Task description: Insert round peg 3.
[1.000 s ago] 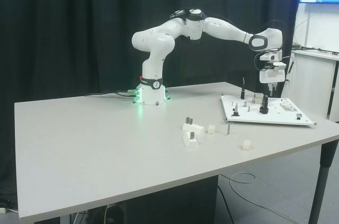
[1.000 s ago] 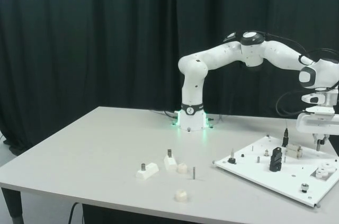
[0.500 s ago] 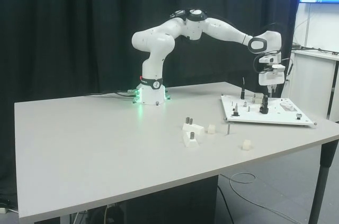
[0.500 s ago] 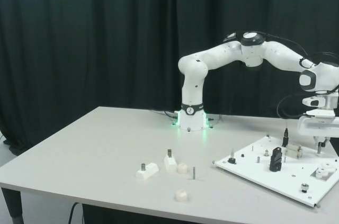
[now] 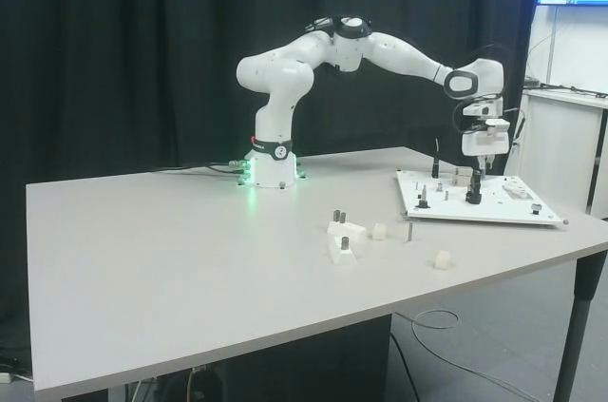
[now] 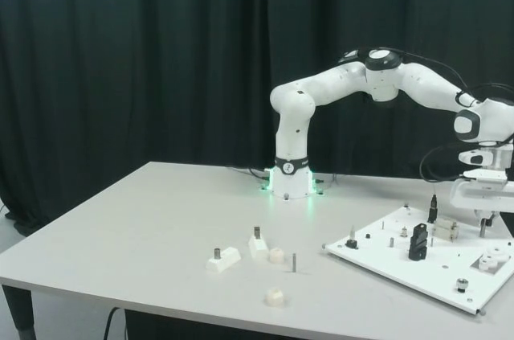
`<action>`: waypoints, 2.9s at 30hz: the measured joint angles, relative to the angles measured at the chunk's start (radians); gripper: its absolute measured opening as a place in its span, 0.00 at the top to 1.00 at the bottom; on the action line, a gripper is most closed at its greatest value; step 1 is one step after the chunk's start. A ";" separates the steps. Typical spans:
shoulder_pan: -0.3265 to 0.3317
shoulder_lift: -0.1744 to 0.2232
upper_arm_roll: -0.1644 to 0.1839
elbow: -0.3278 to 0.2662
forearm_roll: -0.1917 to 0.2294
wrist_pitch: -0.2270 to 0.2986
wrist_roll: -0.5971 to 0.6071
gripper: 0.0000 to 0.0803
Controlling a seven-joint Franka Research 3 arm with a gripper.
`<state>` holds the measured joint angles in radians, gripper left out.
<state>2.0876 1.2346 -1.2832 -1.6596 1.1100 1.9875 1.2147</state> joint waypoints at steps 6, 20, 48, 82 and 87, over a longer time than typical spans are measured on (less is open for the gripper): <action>0.000 -0.001 0.010 0.000 -0.010 0.012 0.007 0.86; 0.000 -0.020 0.030 -0.004 -0.037 0.027 0.019 0.86; -0.001 -0.054 0.067 -0.006 -0.086 0.060 0.051 0.86; -0.014 -0.074 0.091 -0.015 -0.110 0.110 0.061 0.86; -0.016 -0.076 0.092 -0.018 -0.110 0.112 0.061 0.86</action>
<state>2.0713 1.1586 -1.1908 -1.6773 0.9998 2.0995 1.2758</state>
